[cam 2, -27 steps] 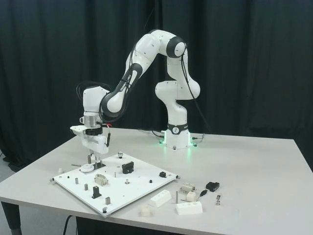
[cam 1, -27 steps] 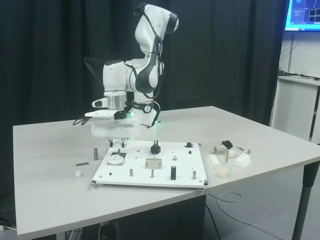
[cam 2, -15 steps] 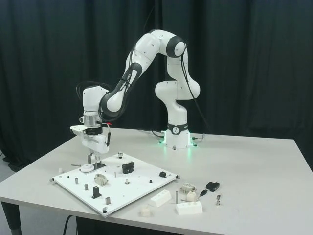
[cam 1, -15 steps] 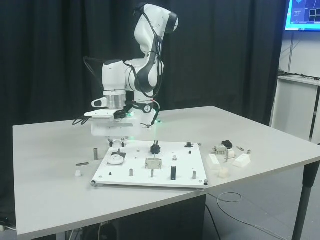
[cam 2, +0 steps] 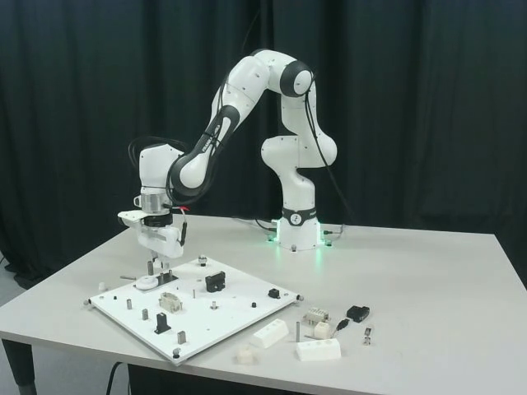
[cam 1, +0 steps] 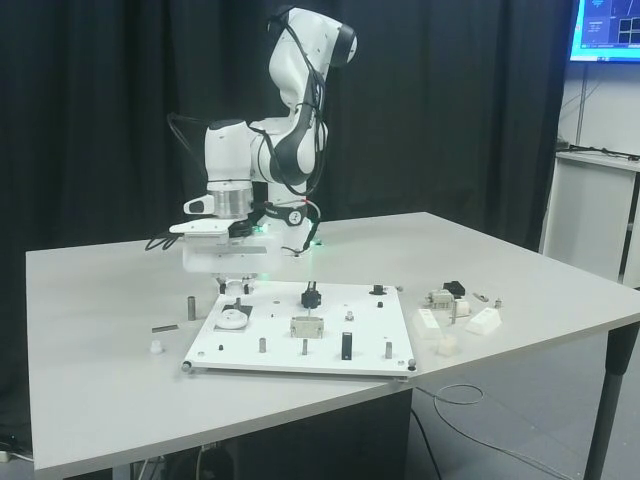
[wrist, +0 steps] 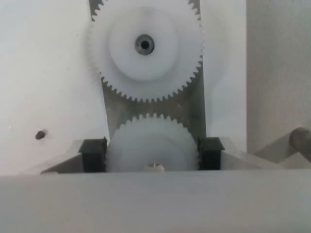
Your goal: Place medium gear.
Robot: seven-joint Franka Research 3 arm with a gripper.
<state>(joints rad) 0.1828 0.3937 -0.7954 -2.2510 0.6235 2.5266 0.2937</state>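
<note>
The gripper (wrist: 152,154) hangs low over the white assembly board (cam 1: 330,335), its black fingertip pads (wrist: 93,154) clamped on either side of the medium gear (wrist: 151,144). Just beyond the fingers sits a larger white gear (wrist: 145,48), teeth nearly meeting the held one.

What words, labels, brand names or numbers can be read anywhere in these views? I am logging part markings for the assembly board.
None can be read.
Monitor at the room's edge: it shows light marks, too small to read.
Robot arm: no legible brand name in either room view.
White board and medium gear in the gripper: no markings visible.
</note>
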